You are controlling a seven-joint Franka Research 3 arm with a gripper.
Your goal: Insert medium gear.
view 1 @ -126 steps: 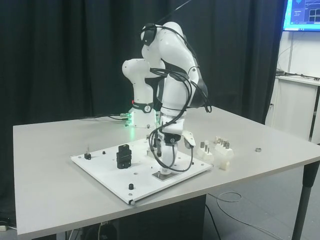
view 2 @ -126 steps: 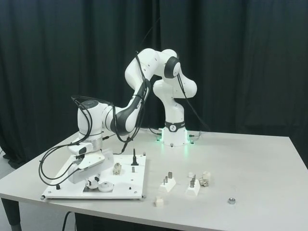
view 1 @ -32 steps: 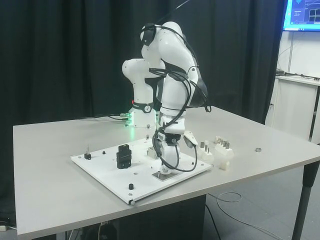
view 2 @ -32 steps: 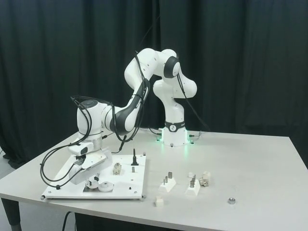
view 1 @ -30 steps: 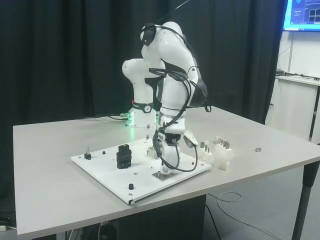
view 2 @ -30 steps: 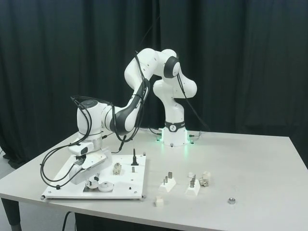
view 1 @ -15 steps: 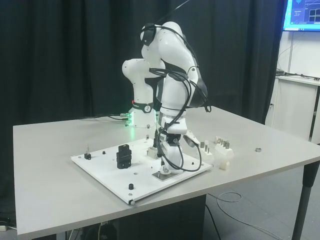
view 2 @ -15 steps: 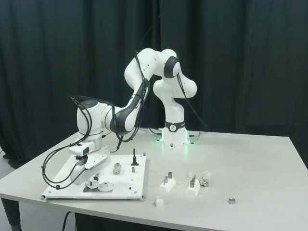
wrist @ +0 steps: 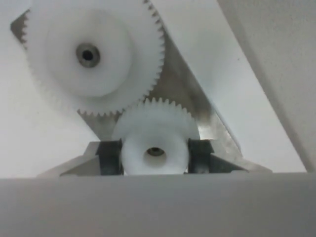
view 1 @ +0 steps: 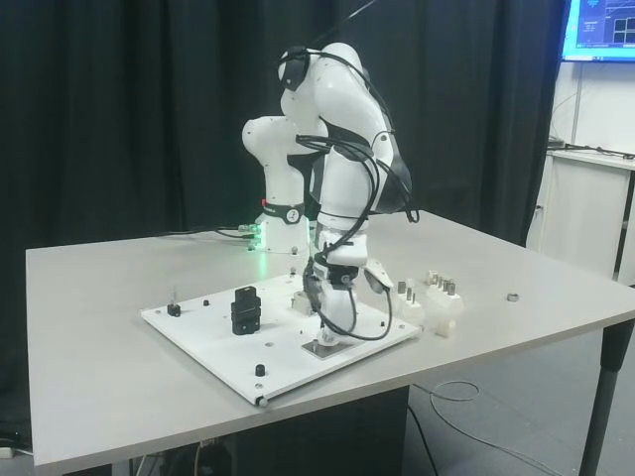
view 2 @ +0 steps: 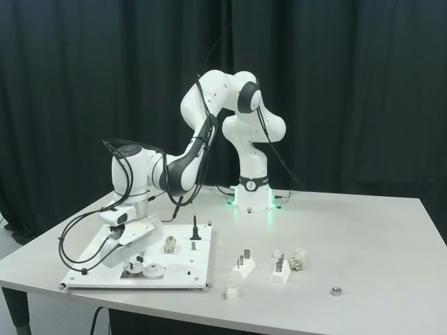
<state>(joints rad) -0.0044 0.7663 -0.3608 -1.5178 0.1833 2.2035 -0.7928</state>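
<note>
In the wrist view the white medium gear (wrist: 155,136) sits between the two black pads (wrist: 109,157) of my gripper (wrist: 154,157), which is shut on its hub. Its teeth touch those of a large white gear (wrist: 91,54) seated on a grey metal plate (wrist: 177,94). In the first room view the gripper (view 1: 327,335) is low over that plate (view 1: 319,349) near the front edge of the white board (view 1: 198,332). From the second room view the gripper (view 2: 133,262) stands just beside the large gear (view 2: 154,272).
A black block (view 1: 245,309) and small pegs (view 1: 173,309) stand on the board. White fixtures with pins (view 1: 442,297) and a small ring (view 1: 513,296) lie on the grey table (view 1: 89,288) beyond the board. The arm's cables (view 2: 77,241) loop down beside the wrist.
Half a second ago the wrist stood slightly higher and turned. Now it is back low over the grey plate, with the medium gear still held.
</note>
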